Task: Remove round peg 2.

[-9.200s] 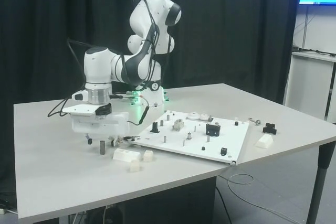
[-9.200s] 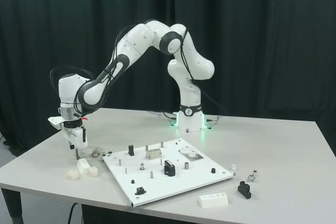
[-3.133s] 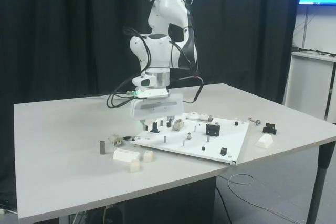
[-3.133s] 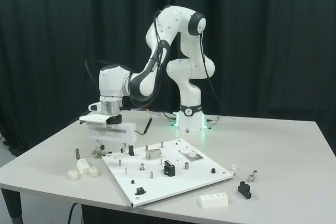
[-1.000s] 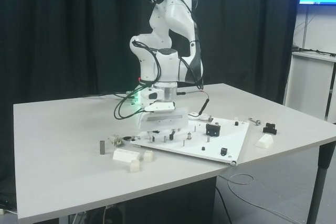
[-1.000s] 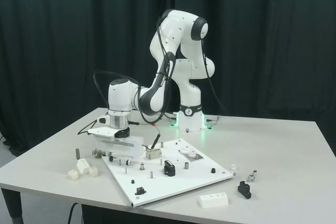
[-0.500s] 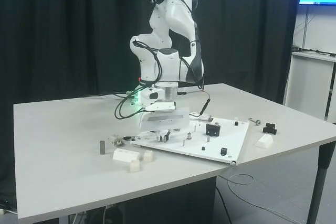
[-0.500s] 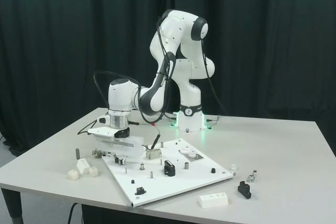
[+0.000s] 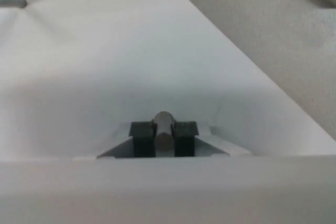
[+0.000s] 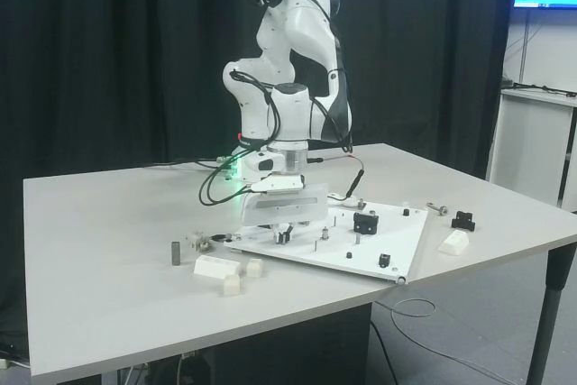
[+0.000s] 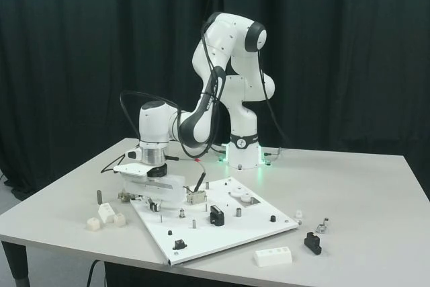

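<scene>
Currently: table [image 10: 108,250] carries white board [image 10: 406,232] | arm low over board's corner nearest loose white blocks [image 10: 221,270] | gripper [image 9: 164,141] clamped on round peg 2 [image 9: 163,128], peg upright between black fingers [image 9: 140,137], seated in board | neighbouring pegs [image 11: 193,223] apart; straight lift judged unobstructed.

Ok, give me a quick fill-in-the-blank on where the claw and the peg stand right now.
1. In the wrist view, the claw is shut on a grey round ____.
2. That round peg stands on the ____ board.
3. Both black fingers press the peg from opposite ____.
4. Off the board, a short dark peg stands upright on the grey ____.

Missing words: peg; white; sides; table
</scene>
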### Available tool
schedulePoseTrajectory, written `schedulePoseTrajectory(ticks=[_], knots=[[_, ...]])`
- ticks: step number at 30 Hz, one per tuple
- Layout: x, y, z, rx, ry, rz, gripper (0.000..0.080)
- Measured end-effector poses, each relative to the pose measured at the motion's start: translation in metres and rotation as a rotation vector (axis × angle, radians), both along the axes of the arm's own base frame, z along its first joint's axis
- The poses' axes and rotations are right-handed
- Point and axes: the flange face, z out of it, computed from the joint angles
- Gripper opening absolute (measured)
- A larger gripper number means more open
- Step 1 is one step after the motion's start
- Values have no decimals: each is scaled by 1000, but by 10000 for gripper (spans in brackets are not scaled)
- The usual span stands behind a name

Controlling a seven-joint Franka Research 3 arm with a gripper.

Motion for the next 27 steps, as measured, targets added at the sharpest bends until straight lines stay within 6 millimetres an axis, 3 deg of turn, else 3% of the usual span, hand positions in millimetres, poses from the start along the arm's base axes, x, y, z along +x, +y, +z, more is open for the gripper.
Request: schedulePoseTrajectory(ticks=[15,27], knots=[[0,-2,7,13,5,-2,76],[-2,-5,35,41,21,-3,74]])
